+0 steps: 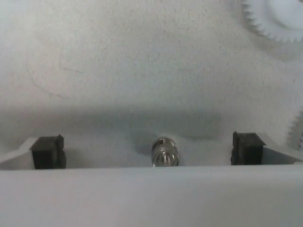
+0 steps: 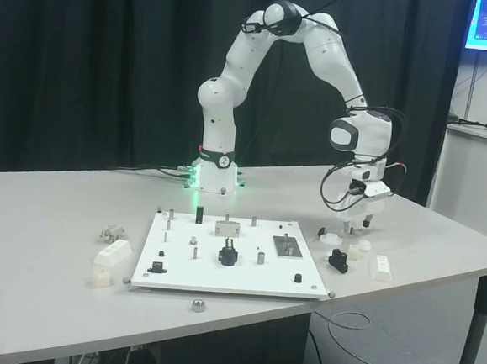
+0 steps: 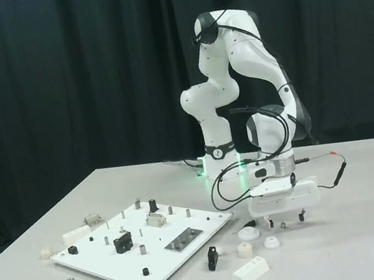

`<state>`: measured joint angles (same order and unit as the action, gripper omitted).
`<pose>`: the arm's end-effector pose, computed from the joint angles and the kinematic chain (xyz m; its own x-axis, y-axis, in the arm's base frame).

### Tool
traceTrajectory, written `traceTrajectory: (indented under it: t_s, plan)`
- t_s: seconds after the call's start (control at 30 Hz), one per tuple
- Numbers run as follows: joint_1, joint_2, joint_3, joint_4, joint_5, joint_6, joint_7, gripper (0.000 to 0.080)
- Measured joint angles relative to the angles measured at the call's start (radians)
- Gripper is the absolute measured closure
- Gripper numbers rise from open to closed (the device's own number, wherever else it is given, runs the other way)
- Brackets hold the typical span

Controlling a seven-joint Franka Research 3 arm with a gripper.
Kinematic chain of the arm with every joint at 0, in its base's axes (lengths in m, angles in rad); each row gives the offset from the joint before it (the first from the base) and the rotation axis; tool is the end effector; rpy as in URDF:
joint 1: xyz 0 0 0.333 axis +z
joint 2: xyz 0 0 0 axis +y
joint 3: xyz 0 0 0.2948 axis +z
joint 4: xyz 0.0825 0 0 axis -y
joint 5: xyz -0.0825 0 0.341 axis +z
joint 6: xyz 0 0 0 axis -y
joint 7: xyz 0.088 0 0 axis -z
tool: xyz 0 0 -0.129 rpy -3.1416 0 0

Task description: Remove round peg 4.

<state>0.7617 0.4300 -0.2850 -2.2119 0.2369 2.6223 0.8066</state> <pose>0.4668 0.2327 0.1853 0.8723 -0.4889 0.0048 -0.4889 -0.8723 -0.0063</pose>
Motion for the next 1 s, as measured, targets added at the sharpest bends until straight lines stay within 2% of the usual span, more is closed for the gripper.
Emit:
traceTrajectory:
  t_s: [0.03, 0.47, 0.83, 1.0]
  plan:
    - [-0.001, -0.004, 0.0, 0.0, 0.0, -0.004, 0.004, 0.0017]
    - [-0.014, -0.067, -0.008, 0.0, -0.014, -0.079, 0.011, 0.0003]
    - [-0.024, -0.089, -0.011, 0.0, -0.053, -0.092, 0.011, 0.0003]
    - [-0.025, -0.093, -0.014, 0.0, -0.058, -0.094, 0.011, 0.0003]
